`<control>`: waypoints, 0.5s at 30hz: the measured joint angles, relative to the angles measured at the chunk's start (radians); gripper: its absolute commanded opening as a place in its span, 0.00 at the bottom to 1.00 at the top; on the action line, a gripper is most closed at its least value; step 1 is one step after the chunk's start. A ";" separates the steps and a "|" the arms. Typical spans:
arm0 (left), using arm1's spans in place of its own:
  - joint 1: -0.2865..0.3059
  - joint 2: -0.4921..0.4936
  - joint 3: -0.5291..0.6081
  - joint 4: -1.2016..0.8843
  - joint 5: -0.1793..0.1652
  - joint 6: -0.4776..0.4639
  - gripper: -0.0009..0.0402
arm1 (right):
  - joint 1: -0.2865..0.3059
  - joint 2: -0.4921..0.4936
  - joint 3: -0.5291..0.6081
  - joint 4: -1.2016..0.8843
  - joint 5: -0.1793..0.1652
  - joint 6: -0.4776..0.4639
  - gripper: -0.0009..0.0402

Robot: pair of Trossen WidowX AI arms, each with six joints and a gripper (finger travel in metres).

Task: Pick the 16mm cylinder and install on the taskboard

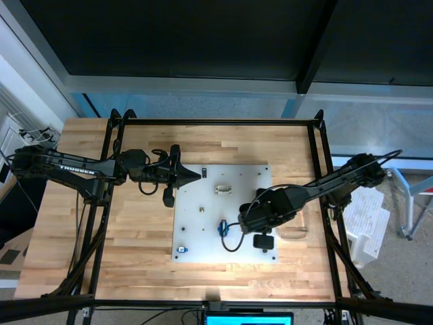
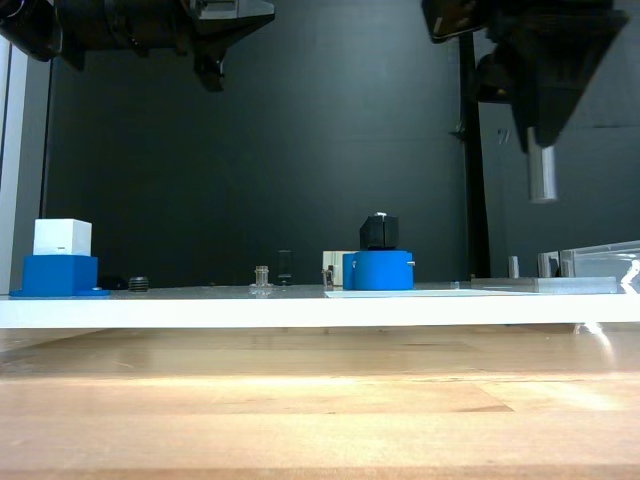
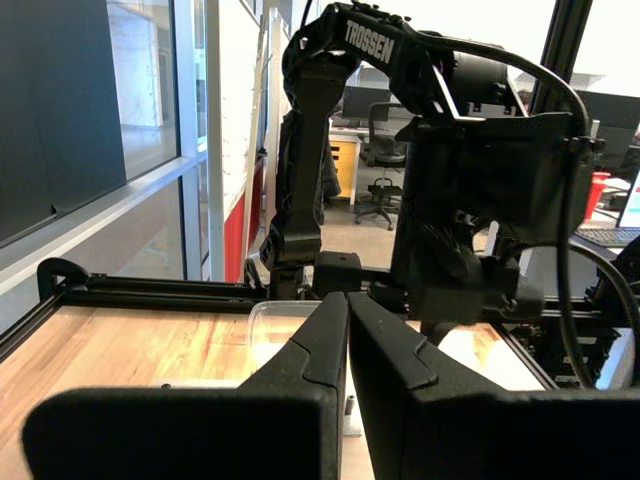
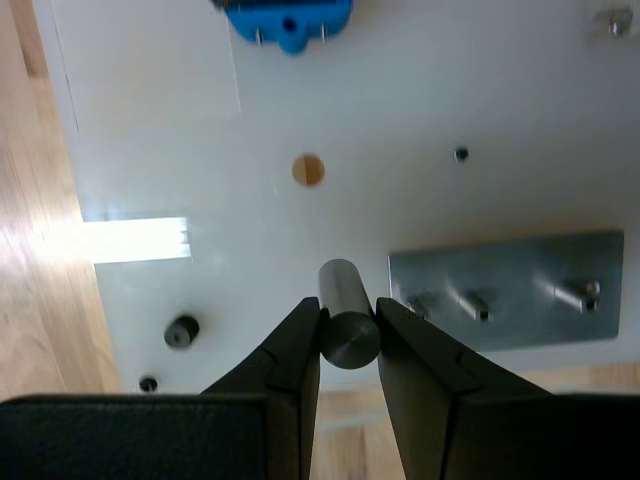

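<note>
The right claw (image 4: 348, 312) is pinched on the cylinder (image 4: 348, 335) and holds it upright, well above the board (image 4: 150, 120) near its right edge, probably so the peg can drop straight into a hole. A round hole (image 4: 308, 170) lies open a little ahead. The grey block (image 4: 500, 290) with its pegs sits close beside the way down, and the blue fitting (image 4: 285, 15) is farther off. The left claw (image 1: 195, 175), closed on nothing, hovers over the board's far left corner, well apart.
</note>
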 measured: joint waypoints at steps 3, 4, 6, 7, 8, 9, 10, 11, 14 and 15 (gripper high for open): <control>0.000 0.000 0.000 0.000 0.000 0.000 0.02 | -0.006 0.030 0.033 0.000 -0.001 0.000 0.04; 0.000 0.000 0.000 0.000 0.000 0.000 0.02 | -0.007 0.040 0.042 0.001 0.000 0.000 0.04; 0.000 0.000 0.000 0.000 0.000 0.000 0.02 | -0.011 0.056 0.054 0.004 0.000 0.000 0.04; 0.000 0.000 0.000 0.000 0.000 0.000 0.02 | -0.012 0.061 0.056 0.005 0.000 0.000 0.04; 0.000 0.000 0.000 0.000 0.000 0.000 0.02 | -0.013 0.065 0.056 0.010 -0.001 0.000 0.04; 0.000 0.000 0.000 0.000 0.000 0.000 0.02 | -0.014 0.067 0.056 0.013 0.000 0.000 0.04; 0.000 0.000 0.000 0.000 0.000 0.000 0.02 | -0.014 0.070 0.056 0.015 -0.001 0.000 0.04; 0.000 0.000 0.000 0.000 0.000 0.000 0.02 | -0.015 0.072 0.056 0.015 -0.001 0.000 0.04; 0.000 0.000 0.000 0.000 0.000 0.000 0.02 | -0.015 0.078 0.056 0.018 -0.002 0.000 0.04; 0.000 0.000 0.000 0.000 0.000 0.000 0.02 | -0.015 0.079 0.056 0.018 -0.002 0.000 0.04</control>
